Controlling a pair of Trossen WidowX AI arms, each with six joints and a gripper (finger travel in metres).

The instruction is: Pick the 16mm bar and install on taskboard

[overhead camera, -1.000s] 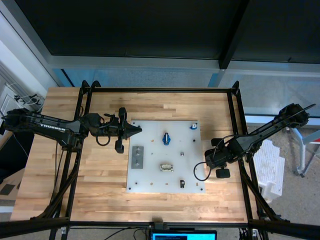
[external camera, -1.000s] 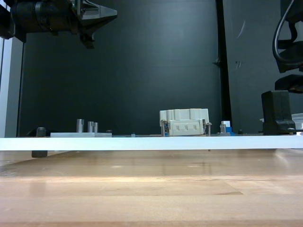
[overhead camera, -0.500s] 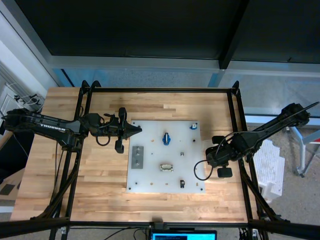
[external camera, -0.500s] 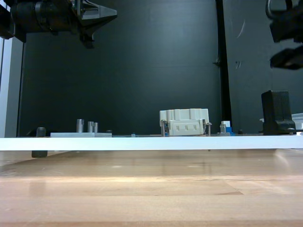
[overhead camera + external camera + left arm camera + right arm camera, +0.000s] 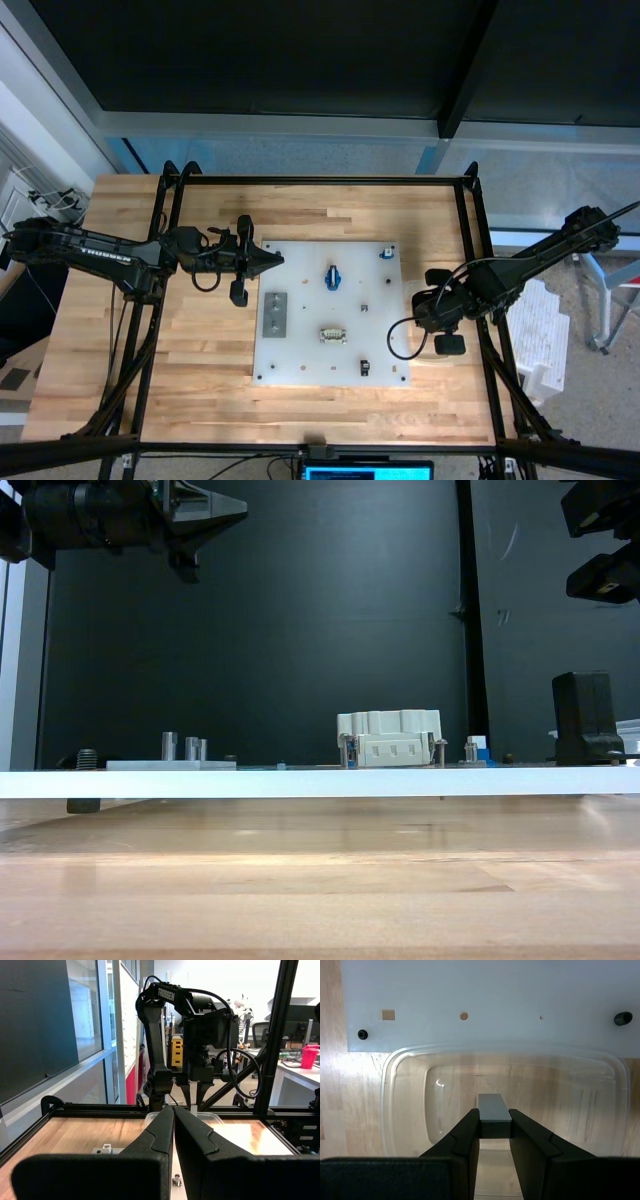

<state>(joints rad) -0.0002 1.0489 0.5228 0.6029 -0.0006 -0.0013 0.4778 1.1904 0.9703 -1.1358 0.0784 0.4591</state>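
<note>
Fingers point(image 5: 465, 1136) of right gripper point(image 5: 494, 1122) pinch 16mm bar point(image 5: 494, 1107) above clear tray point(image 5: 385, 1085); left gripper point(image 5: 173, 1110), closed, hovers over taskboard point(image 5: 300, 270) edge.

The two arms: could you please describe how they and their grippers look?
Both arms are matte black with slim links and white TROSSEN lettering. A black cable loops at each wrist. The left gripper, above the far-left corner of the taskboard, and the right gripper, over the clear tray, have black, tapering, wedge-shaped fingers.

Matt white taskboard point(image 5: 300, 268), glossy plastic tray point(image 5: 407, 1110), dull-grey metal 16mm bar point(image 5: 494, 1107)
</note>
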